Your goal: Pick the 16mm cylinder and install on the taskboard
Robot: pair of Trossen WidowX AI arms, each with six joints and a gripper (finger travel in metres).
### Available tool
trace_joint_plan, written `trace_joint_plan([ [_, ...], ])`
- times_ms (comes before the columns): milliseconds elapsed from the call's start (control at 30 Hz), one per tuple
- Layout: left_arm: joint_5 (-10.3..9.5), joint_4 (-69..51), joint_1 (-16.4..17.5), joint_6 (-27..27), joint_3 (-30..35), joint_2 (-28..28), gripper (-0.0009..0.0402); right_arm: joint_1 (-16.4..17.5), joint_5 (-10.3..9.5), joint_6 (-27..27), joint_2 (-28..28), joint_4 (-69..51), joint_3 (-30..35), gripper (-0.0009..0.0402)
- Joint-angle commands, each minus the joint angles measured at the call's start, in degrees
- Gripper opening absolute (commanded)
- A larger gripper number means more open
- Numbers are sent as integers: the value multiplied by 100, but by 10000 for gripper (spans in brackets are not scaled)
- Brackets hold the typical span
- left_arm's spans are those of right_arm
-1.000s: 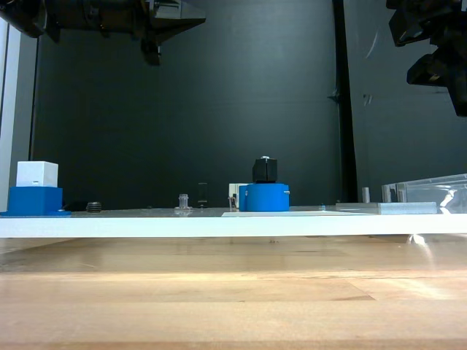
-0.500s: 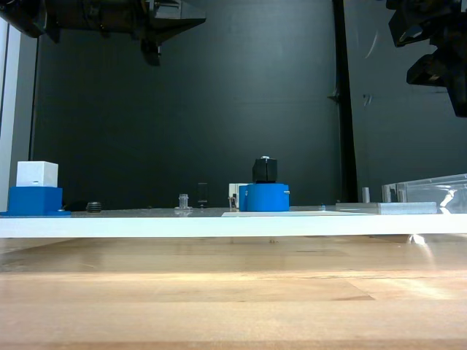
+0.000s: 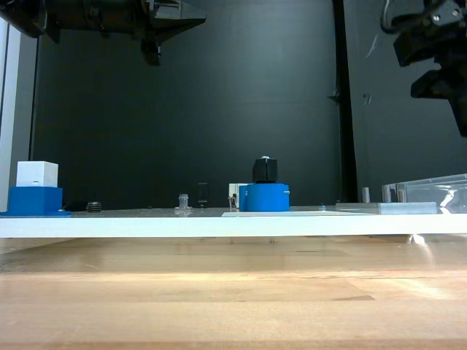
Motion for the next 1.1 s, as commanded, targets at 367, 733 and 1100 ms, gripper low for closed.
trace_joint_plan([
  [367,0,2,2,2,2,0,1,0,-4,146,4,852,-909,0],
  [733,0,2,2,2,2,0,1,0,-37,153,33,1445,-1456,0],
  [1100,0,0,2,2,2,0,1,0,-48,149,94,1451,-1471,0],
])
